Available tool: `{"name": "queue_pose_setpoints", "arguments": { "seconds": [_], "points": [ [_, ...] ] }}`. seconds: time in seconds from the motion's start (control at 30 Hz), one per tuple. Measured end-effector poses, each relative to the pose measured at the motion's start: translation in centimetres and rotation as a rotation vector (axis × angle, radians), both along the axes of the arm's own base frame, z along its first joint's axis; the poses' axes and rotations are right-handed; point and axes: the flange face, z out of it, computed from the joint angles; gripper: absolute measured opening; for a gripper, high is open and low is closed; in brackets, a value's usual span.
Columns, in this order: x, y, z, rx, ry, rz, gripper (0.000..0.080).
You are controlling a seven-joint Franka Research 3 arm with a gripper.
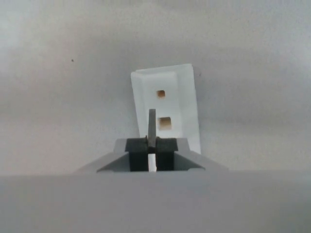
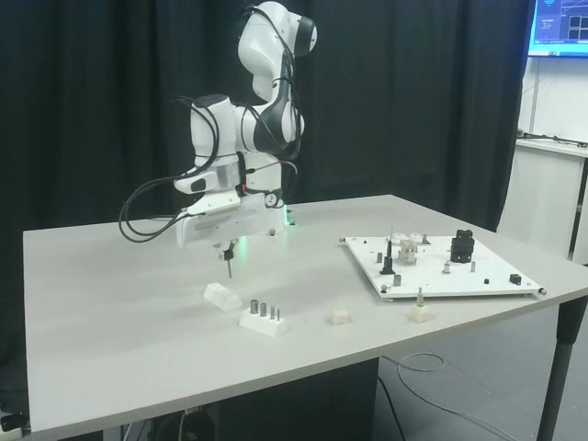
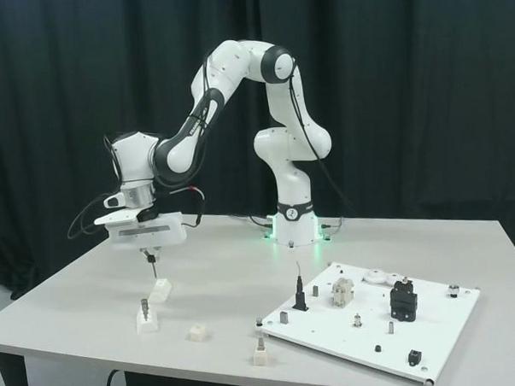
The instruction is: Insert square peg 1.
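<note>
My gripper (image 1: 151, 144) is shut on a thin grey square peg (image 1: 152, 127) that points down from between the black fingers. Below it on the table lies a white block (image 1: 167, 82) with two square holes, a small one (image 1: 161, 93) and a larger one (image 1: 165, 123). The peg's tip hangs above the block, close to the larger hole and clear of it. In the first room view the gripper (image 2: 226, 254) holds the peg (image 2: 228, 267) a little above the block (image 2: 221, 294). The second room view shows the same: gripper (image 3: 148, 254), peg (image 3: 151, 266), block (image 3: 160, 289).
A white holder (image 2: 263, 321) with upright grey pegs stands just in front of the block. Two small white blocks (image 2: 339, 316) (image 2: 420, 313) sit near the front edge. A white board (image 2: 432, 276) with black and grey parts lies to the right. The arm's base (image 3: 295, 230) is at the back.
</note>
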Motion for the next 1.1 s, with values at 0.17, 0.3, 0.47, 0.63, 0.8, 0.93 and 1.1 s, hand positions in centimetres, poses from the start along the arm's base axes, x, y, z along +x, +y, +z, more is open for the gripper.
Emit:
{"name": "queue_pose_setpoints", "arguments": {
  "seconds": [0.17,0.3,0.47,0.63,0.8,0.93,1.1],
  "points": [
    [0.5,0.8,0.5,0.005,-0.007,0.015,0.0028],
    [1.0,1.7,1.1,0.015,-0.012,0.034,0.0027],
    [1.8,3.4,2.1,0.032,-0.020,0.064,0.0027],
    [2.8,5.7,3.2,0.053,-0.025,0.096,0.0027],
    [3.8,8.5,4.4,0.076,-0.029,0.135,0.0027],
    [4.6,11.0,5.3,0.091,-0.032,0.164,0.0027],
    [5.6,14.4,6.4,0.105,-0.036,0.196,0.0027]
  ]
}}
